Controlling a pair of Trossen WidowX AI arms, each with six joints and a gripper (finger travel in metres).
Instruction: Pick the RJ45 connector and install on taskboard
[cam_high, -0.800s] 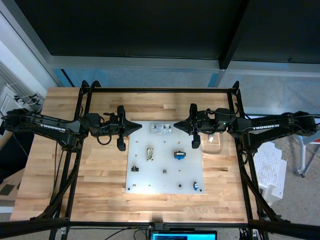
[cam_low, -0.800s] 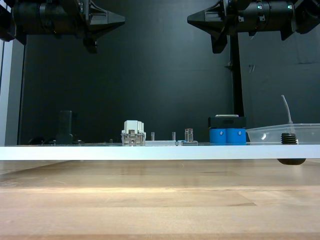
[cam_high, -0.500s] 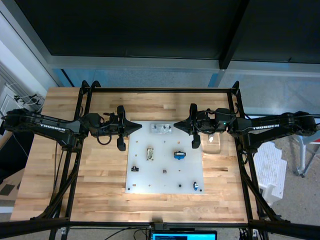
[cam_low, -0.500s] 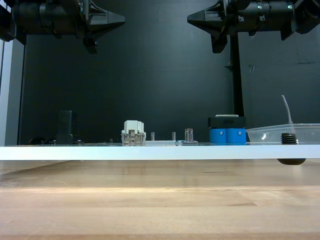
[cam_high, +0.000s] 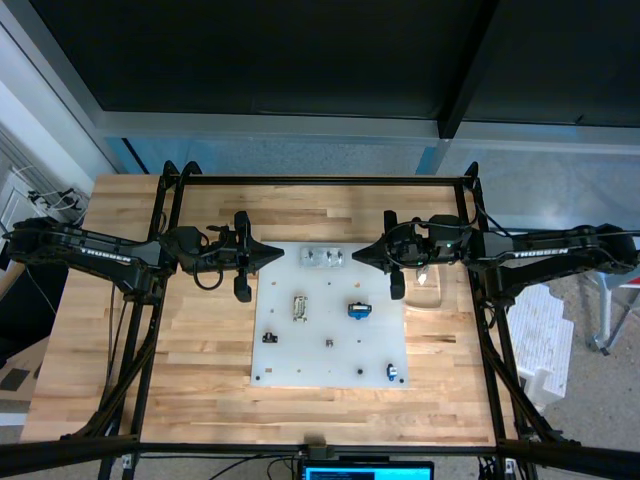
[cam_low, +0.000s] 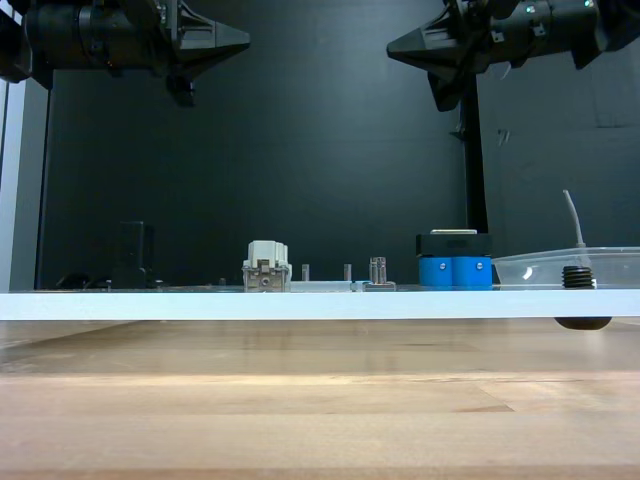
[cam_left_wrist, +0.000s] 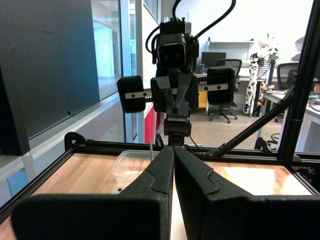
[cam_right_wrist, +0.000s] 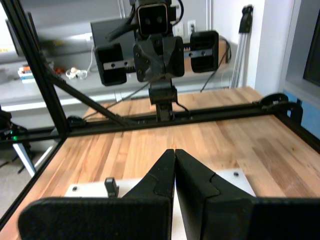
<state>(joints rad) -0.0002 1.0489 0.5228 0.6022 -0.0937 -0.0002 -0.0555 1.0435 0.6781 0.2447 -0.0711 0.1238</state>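
Nearest me is the wooden table (cam_high: 200, 400). The taskboard (cam_high: 330, 345) lies flat in the middle of it. On the board there is a grey socket (cam_high: 299, 307) left of center and a blue block (cam_high: 357, 310) right of center. A silver fitting (cam_high: 324, 258) sits at the far edge.

Both arms are raised well above the board's far half, tips facing each other and apart. The left gripper (cam_high: 281, 255) is level with its fingers pressed together, and nothing is between them in the left wrist view. The right gripper (cam_high: 355, 257) is tilted slightly tip-down, its jaws also pressed together and empty.

A clear tray (cam_high: 432, 295) sits just beside the board's far right corner, under the right arm. I see a small whitish piece in it, which looks like the RJ45 connector (cam_high: 424, 272); I can't make out any detail on it.
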